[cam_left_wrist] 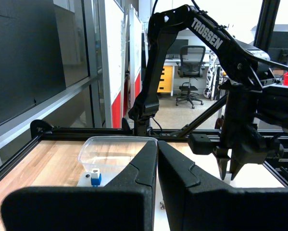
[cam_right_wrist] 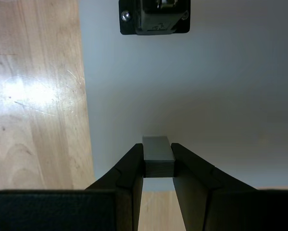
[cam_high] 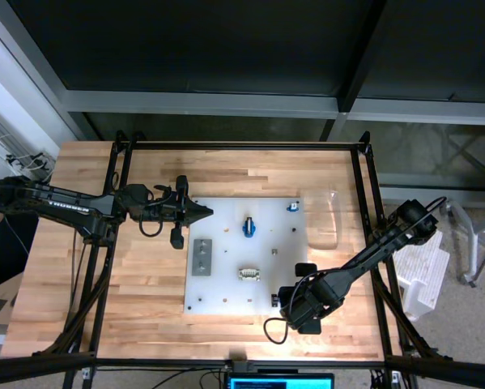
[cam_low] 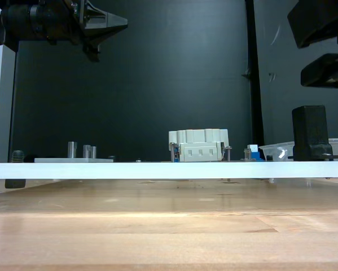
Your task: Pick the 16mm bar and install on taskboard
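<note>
1. Your right hand (cam_right_wrist: 157, 162) is clamped on the 16mm bar (cam_right_wrist: 158, 149), above the near right corner of the taskboard (cam_high: 226, 243). It grips only at the tips, so the bar could tilt or slip.
2. The grey block (cam_high: 202, 256), probably the socket, lies on the taskboard's left side. A tilted bar could jam there.
3. Your left hand (cam_high: 200, 212), pinched shut and empty, hovers at the taskboard's far left edge. The arms could collide.

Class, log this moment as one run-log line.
stage: bar held, not installed | right gripper: shut on 16mm bar, above taskboard near-right corner | left gripper: shut, empty, over far-left corner
</note>
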